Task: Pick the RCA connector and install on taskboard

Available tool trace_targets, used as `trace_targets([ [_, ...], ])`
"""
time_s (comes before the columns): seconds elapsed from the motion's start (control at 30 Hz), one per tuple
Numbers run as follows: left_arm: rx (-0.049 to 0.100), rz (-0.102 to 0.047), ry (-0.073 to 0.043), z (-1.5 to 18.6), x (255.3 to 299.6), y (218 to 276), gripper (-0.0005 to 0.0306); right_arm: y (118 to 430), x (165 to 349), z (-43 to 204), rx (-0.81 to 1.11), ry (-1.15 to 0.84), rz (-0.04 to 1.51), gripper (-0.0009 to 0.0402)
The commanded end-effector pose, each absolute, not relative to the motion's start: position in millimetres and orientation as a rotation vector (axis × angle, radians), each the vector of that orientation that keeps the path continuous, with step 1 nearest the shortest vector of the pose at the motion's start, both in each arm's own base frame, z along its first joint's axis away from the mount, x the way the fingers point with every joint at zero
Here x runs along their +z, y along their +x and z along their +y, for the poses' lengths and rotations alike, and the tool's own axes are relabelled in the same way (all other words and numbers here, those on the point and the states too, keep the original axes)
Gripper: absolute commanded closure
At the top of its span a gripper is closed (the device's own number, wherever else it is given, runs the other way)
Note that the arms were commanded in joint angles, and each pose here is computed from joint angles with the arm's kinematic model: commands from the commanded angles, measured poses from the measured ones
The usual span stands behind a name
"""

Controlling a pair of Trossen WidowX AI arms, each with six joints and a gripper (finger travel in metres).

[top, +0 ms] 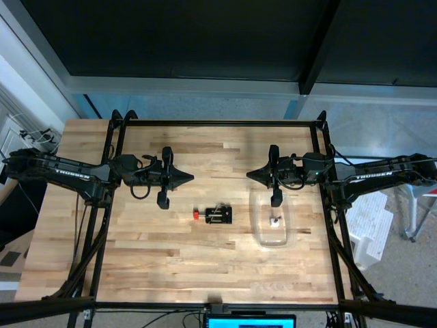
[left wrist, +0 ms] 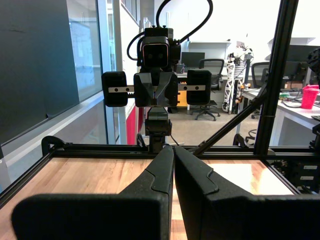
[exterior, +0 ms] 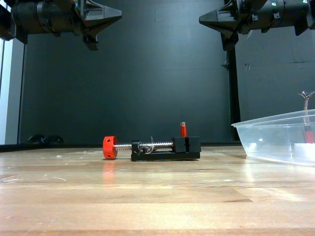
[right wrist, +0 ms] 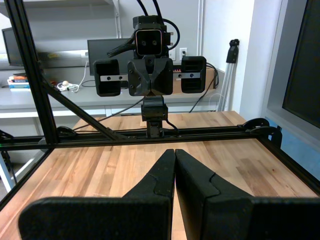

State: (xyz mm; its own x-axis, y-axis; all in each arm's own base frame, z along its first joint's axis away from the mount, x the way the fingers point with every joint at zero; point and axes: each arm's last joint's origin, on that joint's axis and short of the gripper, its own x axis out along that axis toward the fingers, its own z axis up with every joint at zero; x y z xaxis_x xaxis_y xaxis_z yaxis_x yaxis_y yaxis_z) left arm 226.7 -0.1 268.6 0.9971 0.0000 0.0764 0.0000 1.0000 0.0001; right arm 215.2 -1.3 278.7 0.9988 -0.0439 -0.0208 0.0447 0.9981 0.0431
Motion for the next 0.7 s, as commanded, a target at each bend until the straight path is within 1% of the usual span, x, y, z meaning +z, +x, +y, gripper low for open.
trace_targets([
  [0.03,0.000,-0.077,0.000,0.0,268.6,226.8,0.0300,215,278.8,-1,-0.041,0.046,0.019,0.0393],
  [0.27,0.000,-0.076,0.000,0.0,268.6,226.9,0.0300,215,278.7,-1,-0.040,0.046,0.021,0.0393],
  [0.4,0.001,-0.076,0.000,0.1,268.6,226.9,0.0300,214,278.9,-1,-0.042,0.061,0.049,0.0393],
  [0.53,0.000,-0.076,0.000,0.0,268.6,226.9,0.0300,211,286.1,1,-0.020,0.078,0.130,0.0393],
  [0.7,0.000,-0.076,0.000,0.0,268.6,226.9,0.0300,203,298.5,6,-0.003,0.063,0.283,0.0393],
])
